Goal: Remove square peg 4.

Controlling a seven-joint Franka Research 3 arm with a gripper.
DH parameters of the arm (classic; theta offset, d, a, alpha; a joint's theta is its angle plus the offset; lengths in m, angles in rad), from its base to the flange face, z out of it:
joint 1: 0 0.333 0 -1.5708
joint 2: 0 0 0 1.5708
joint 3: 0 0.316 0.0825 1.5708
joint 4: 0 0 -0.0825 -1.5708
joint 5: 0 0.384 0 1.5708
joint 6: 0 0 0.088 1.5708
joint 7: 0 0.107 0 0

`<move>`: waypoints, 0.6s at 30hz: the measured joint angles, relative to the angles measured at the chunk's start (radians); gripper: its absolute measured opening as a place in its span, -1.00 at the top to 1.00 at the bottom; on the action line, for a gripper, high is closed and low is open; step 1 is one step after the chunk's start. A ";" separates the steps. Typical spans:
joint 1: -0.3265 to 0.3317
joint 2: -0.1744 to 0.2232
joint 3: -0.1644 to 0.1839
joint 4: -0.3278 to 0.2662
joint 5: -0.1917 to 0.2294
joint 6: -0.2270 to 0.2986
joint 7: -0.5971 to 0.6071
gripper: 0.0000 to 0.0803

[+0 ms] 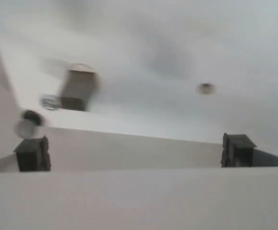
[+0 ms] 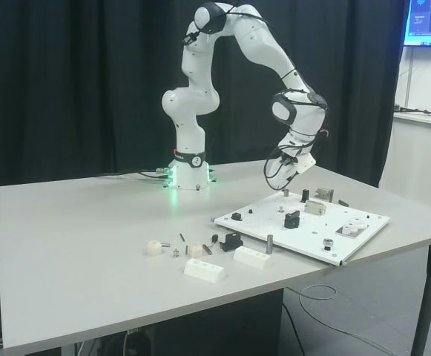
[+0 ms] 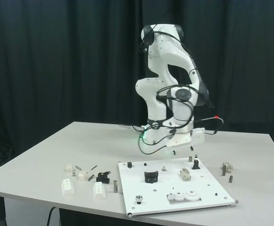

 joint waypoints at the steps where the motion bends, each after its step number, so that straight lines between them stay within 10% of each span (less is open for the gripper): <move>1: 0.005 0.000 0.008 -0.002 0.000 0.007 0.018 -0.99; 18: 0.071 0.000 0.056 -0.037 -0.062 0.088 0.211 -0.99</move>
